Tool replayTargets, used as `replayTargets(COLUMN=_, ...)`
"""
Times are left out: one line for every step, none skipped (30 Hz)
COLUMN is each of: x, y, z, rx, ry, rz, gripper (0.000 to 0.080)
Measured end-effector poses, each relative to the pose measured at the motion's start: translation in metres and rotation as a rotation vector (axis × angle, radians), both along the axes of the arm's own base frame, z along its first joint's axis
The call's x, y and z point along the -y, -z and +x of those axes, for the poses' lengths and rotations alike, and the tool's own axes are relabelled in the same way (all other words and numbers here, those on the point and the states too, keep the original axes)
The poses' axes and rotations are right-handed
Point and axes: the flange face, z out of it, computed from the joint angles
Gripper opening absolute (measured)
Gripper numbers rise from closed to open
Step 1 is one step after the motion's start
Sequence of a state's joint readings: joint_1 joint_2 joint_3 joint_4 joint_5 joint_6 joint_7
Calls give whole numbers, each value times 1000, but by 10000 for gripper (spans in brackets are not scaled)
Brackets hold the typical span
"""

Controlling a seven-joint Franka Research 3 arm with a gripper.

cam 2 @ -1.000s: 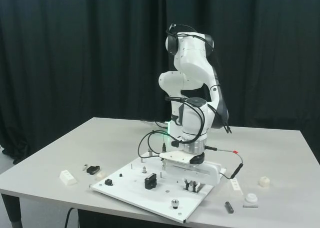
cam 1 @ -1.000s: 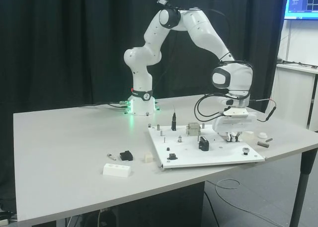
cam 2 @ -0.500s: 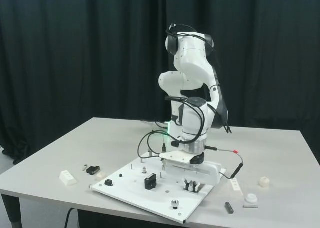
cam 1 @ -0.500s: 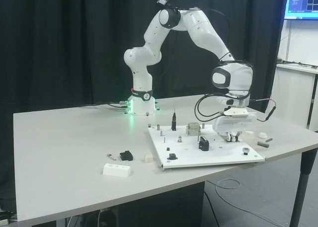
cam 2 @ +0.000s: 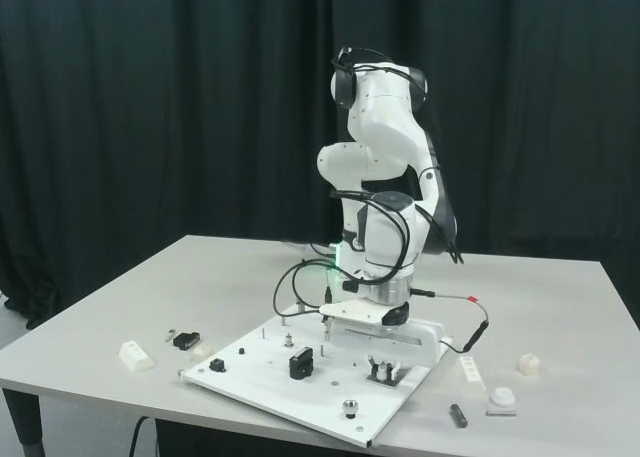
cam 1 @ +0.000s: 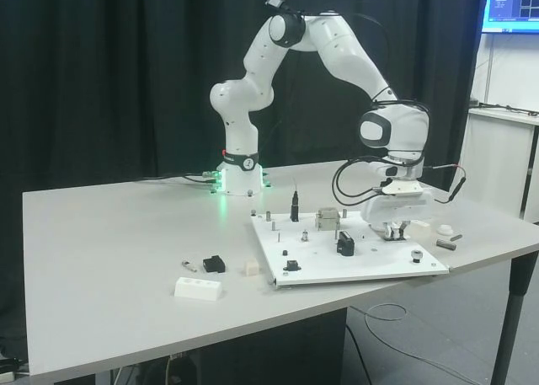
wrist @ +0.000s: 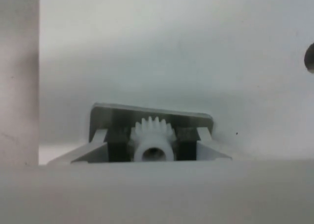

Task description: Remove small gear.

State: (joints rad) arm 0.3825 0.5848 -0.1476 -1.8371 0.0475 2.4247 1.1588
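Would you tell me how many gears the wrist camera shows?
1: a white gear, gripped in the tool; others could be hidden outside this close view.

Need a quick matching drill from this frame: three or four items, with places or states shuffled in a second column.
Items:
1. small gear
2. white block
3. black cylinder
4. white board

Places or states:
A. on the bare table, off the board's edge on the arm's side
B. between the fingers of the hand
C. flat under the hand
D. on the table, apart from the board

Pairs: 1-B, 2-D, 3-A, 4-C
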Motion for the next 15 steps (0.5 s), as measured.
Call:
replayTargets(x=0, y=-1, z=0, rx=0, ry=4, rz=0, gripper=198)
replayTargets(x=0, y=-2, z=0, rx=0, ry=8, rz=1, gripper=198)
replayTargets(x=0, y=-3, z=0, rx=-1, ry=10, rz=1, gripper=198)
replayTargets(x=0, y=-5, z=0, rx=-1, ry=12, rz=1, gripper=198)
replayTargets(x=0, y=-6, z=0, rx=-2, ry=13, rz=1, gripper=198)
replayTargets(x=0, y=-8, z=0, rx=-2, ry=14, rz=2, gripper=198)
replayTargets(x=0, y=-10, z=0, rx=-2, ry=15, rz=2, gripper=198)
replayTargets(x=1, y=-13, z=0, rx=-4, ry=17, rz=2, gripper=198)
replayTargets(x=1, y=-15, z=0, rx=-7, ry=19, rz=2, gripper=198)
replayTargets(x=2, y=-17, z=0, rx=-9, ry=20, rz=1, gripper=198)
replayTargets(x=3, y=-19, z=0, rx=-10, ry=22, rz=1, gripper=198)
replayTargets(x=3, y=-21, z=0, rx=-12, ry=23, rz=1, gripper=198)
replayTargets(x=4, y=-24, z=0, rx=-13, ry=24, rz=1, gripper=198)
replayTargets(x=4, y=-26, z=0, rx=-13, ry=25, rz=1, gripper=198)
replayTargets(x=5, y=-27, z=0, rx=-13, ry=26, rz=1, gripper=198)
